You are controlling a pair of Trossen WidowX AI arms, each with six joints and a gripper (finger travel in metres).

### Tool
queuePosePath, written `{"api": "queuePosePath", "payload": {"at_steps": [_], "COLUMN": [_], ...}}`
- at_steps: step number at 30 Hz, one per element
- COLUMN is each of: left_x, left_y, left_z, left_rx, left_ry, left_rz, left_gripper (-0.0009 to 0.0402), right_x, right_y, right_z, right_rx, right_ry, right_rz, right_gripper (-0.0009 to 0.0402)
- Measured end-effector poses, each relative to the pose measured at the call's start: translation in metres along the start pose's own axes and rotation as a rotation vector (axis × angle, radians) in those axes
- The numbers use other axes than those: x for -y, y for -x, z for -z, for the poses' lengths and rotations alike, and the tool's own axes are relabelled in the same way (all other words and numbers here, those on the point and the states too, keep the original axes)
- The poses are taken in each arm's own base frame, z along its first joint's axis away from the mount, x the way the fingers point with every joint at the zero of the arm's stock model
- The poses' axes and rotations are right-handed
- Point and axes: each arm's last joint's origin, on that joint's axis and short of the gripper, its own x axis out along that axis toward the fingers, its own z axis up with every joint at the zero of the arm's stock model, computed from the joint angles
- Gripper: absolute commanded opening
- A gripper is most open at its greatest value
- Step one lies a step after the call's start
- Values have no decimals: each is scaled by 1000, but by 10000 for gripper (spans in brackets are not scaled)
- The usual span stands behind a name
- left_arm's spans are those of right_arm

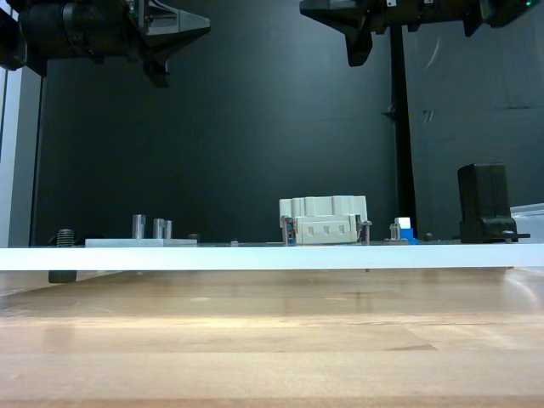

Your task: Pick the 16mm bar and install on taskboard

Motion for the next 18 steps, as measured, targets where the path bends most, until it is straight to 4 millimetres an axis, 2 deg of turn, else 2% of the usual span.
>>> {"api": "queuePosePath", "payload": {"at_steps": [12, 18], "left_x": [0, 0], "left_y": [0, 0], "left_z": [0, 0], "left_rx": [0, 0], "left_ry": [0, 0], "left_rz": [0, 0], "left_gripper": [0, 0], "right_x": [1, 1], "right_y": [6, 6], "right_z": [22, 25], "right_rx": [41, 32], "right_ry": [-5, -6], "right_rz": [-28, -30], "right_gripper": [0, 0]}}
